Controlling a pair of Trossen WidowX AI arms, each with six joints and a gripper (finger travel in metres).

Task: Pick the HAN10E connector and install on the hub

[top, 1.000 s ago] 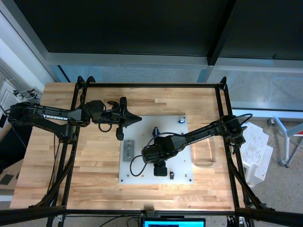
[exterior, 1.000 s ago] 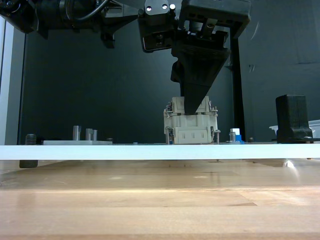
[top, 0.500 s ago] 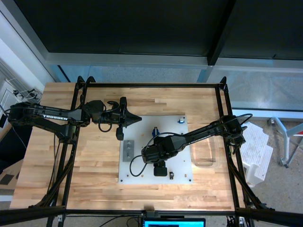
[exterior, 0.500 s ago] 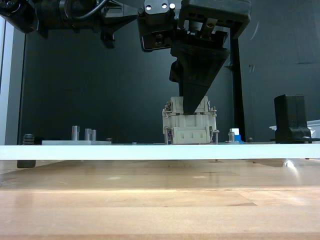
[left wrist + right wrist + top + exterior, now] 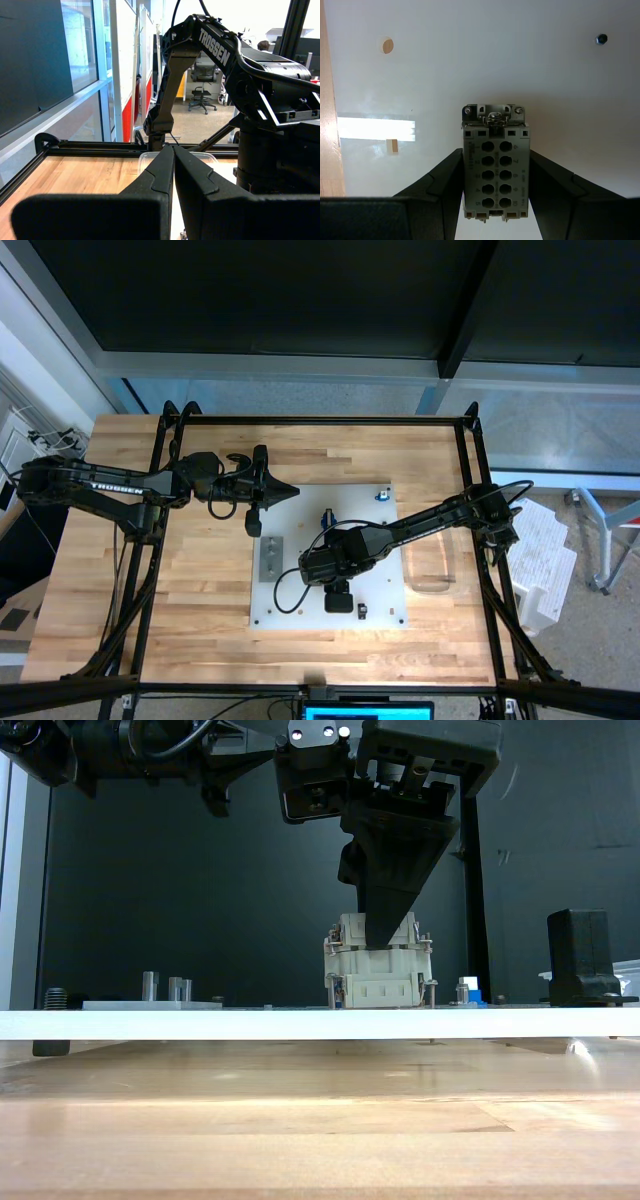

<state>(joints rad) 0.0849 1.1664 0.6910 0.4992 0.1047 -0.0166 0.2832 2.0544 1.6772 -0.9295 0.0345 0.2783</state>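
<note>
Black, white and pale grey doing most of the work here

The HAN10E connector (image 5: 495,165) is showing pale grey with two columns of dark holes. The hub (image 5: 380,988) is looking beige-grey. The right gripper (image 5: 495,156) around the connector and the left gripper (image 5: 174,150) off to the side are both showing black. The plate (image 5: 470,60) is looking white on the light, striped wood table (image 5: 200,580).

A robotics lab within an office: pale wooden butcher-block table (image 5: 200,575) inside black metal framing (image 5: 320,421), glass partition walls (image 5: 80,50), a black swivel chair (image 5: 202,95) beyond.
</note>
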